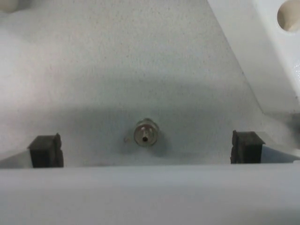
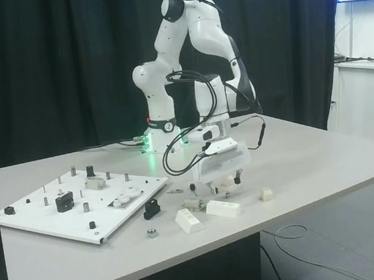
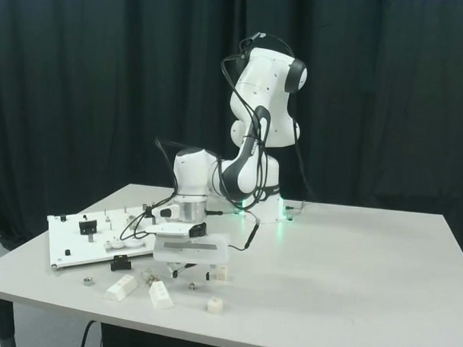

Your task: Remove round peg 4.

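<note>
In the wrist view a small round metal peg (image 1: 146,133) stands on end on the grey table (image 1: 117,61), seen from above. My gripper (image 1: 146,148) is open, its two black fingertips (image 1: 45,151) far apart on either side of the peg and not touching it. In the room views the gripper (image 2: 224,184) (image 3: 188,271) hangs low over the table, away from the white peg board (image 2: 21,223) (image 3: 61,251), among loose parts. Several pegs and fittings still stand on that board.
White blocks (image 2: 188,221) (image 2: 223,208) (image 2: 266,194) lie near the gripper, one with a hole (image 1: 262,47) close to a finger. A black piece (image 2: 152,209) and a nut (image 2: 151,232) lie by the board's corner. The arm's base (image 2: 162,132) stands behind.
</note>
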`<state>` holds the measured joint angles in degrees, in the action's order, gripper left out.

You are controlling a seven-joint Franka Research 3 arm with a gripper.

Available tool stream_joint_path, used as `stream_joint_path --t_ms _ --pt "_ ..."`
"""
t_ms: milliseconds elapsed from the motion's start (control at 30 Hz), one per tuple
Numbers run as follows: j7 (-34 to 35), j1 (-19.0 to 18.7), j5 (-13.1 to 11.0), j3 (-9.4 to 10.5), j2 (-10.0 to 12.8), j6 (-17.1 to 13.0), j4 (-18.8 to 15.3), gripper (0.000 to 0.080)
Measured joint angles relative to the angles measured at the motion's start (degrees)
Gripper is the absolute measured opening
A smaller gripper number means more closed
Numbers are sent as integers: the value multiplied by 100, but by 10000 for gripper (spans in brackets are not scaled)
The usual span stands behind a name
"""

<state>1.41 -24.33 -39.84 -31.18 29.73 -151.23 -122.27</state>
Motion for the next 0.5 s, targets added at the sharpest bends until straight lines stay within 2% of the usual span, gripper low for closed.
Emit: stream_joint_path --t_ms 500 --pt "-1 0 12 -10 0 0 31 800"
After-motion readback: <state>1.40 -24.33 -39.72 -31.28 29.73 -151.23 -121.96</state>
